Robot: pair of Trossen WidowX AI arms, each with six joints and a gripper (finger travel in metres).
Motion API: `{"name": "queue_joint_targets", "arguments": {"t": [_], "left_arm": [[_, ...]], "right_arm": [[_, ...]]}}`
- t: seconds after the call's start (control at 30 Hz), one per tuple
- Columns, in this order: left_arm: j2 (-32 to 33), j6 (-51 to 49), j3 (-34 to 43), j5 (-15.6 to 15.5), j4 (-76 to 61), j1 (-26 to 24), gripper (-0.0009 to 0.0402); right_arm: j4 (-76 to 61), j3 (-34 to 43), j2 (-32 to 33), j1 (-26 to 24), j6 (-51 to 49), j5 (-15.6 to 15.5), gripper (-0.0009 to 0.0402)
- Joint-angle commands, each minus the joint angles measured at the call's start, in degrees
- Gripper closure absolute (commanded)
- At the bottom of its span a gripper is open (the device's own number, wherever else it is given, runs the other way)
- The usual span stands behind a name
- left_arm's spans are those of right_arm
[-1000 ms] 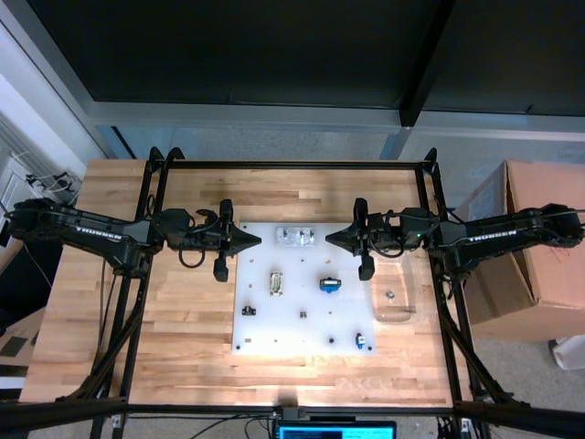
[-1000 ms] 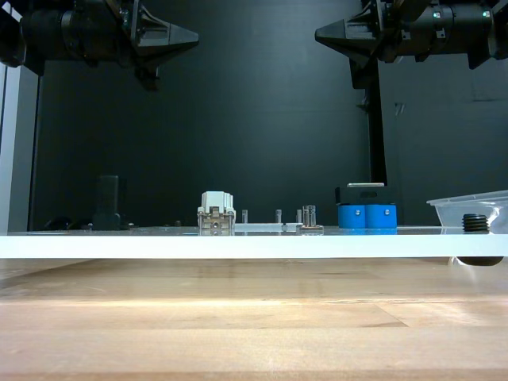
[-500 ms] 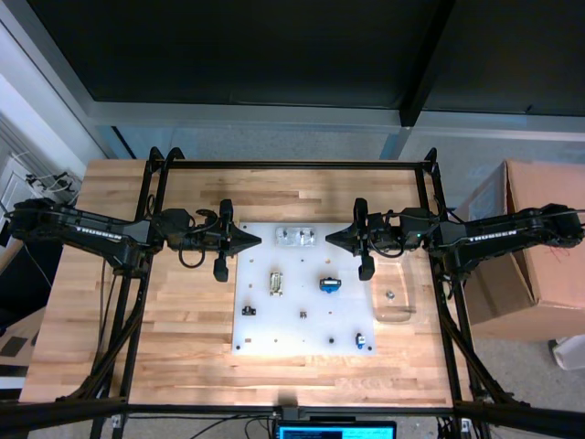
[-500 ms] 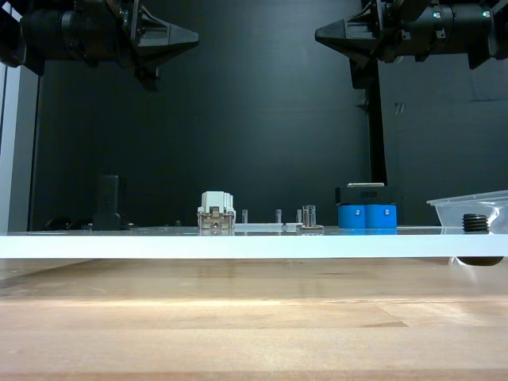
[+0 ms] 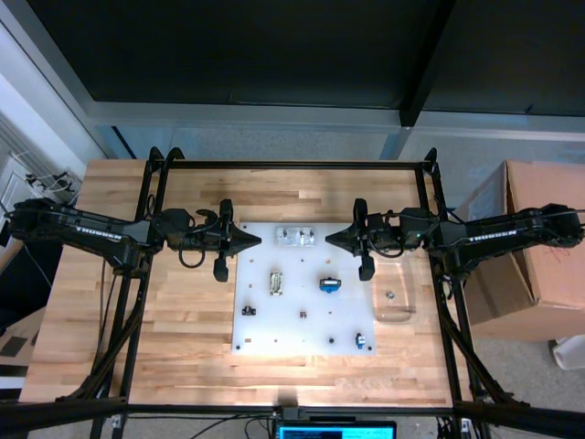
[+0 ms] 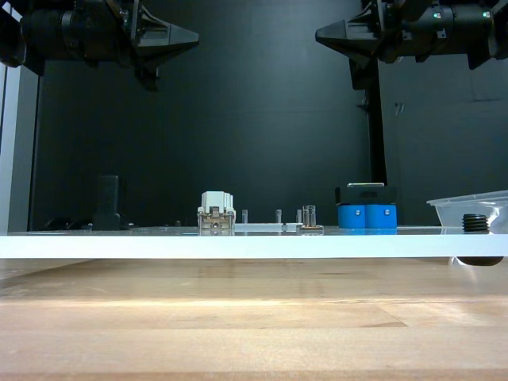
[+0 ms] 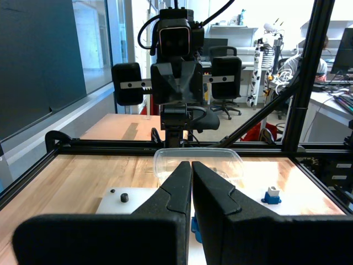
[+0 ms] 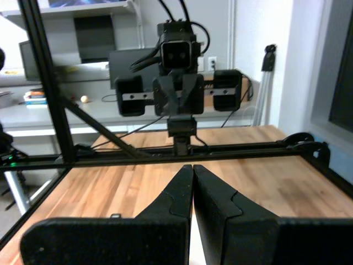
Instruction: Pick the M12 nut and place it on its threads and fasten
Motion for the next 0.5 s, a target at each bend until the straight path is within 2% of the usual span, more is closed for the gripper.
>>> {"name": "queue_joint_targets", "arguments": {"t": [0.03, 0.1, 0.3, 0.5], "left_arm": [[0.02, 0.02, 0.02, 0.0, 0.0, 0.0, 0.0393], [0.02, 0.0, 0.02, 0.0, 0.02, 0.0, 0.0393], [0.02, 0.02, 0.02, 0.0, 0.0, 0.0, 0.0393], [0.02, 0.0, 0.02, 0.0, 0.0, 0.0, 0.0393]], "right_arm": [[-3.76, 0.0, -1.16, 0.04, 0.96, -4.55, 0.0393], [-7.82, 0.0, -2.23, 0.37, 1.4, -5.42, 0.0393], [-26.97, 0.46, -6.54, 1.81, 2.32, -5.33, 0.0393], [-47.47, 5.29, -7.21, 5.22, 1.55, -4.81, 0.0393]]}}
